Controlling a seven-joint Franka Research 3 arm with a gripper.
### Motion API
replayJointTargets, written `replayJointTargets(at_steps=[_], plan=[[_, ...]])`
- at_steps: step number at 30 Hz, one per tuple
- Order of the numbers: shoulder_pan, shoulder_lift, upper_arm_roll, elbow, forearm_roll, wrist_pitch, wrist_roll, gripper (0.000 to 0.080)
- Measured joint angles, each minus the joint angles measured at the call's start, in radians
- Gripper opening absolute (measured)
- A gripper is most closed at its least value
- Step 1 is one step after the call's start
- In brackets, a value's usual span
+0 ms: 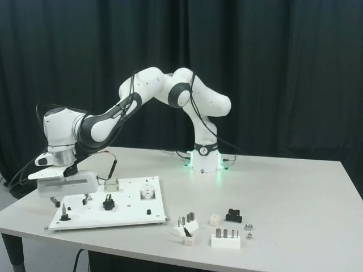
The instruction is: Pick USB.
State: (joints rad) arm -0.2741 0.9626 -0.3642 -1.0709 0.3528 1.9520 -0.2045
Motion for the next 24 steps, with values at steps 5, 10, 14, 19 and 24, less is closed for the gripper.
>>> replayJointTargets(at_steps=[5, 10, 14, 19, 24], plan=[[0.021, -0.014, -0.003, 0.002, 0.001, -0.049, 0.029, 0.0800], [0.049, -0.026, -0.012, 0.002, 0.007, -0.092, 0.068, 0.0800], [0.073, -0.034, -0.019, 0.002, 0.013, -0.125, 0.099, 0.0800], [0.108, -0.041, -0.031, 0.002, 0.034, -0.165, 0.139, 0.0800], [0.143, -0.044, -0.039, 0.002, 0.048, -0.201, 0.187, 0.0800]])
